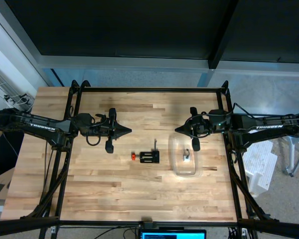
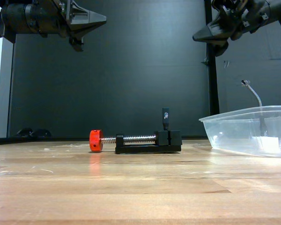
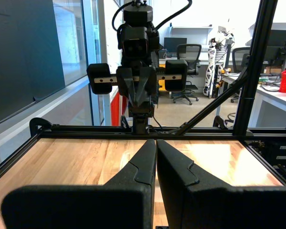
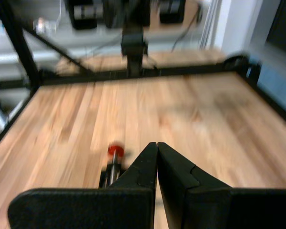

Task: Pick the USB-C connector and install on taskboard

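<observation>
Both hands were up off the counter (image 1: 89,189), tips facing each other, nothing held. The left hand (image 1: 127,130) had its fingers together, and so did the right hand (image 1: 178,129); both wrist views confirmed it. The USB-C connector (image 1: 188,156) lay in the clear tray (image 1: 181,170), toward the near edge from the right hand and lower down. The left hand was well apart from it, so I'd say it's the right hand's pick. The taskboard (image 1: 148,157) sat just beside the tray, long axis across the counter, red knob (image 1: 133,157) pointing away from the tray. I couldn't tell the connector's own axis from above. Only the low view showed the lead (image 2: 255,96) curving up out of the tray and the upright pin (image 2: 165,117). The right wrist view caught the knob but not the tray.
</observation>
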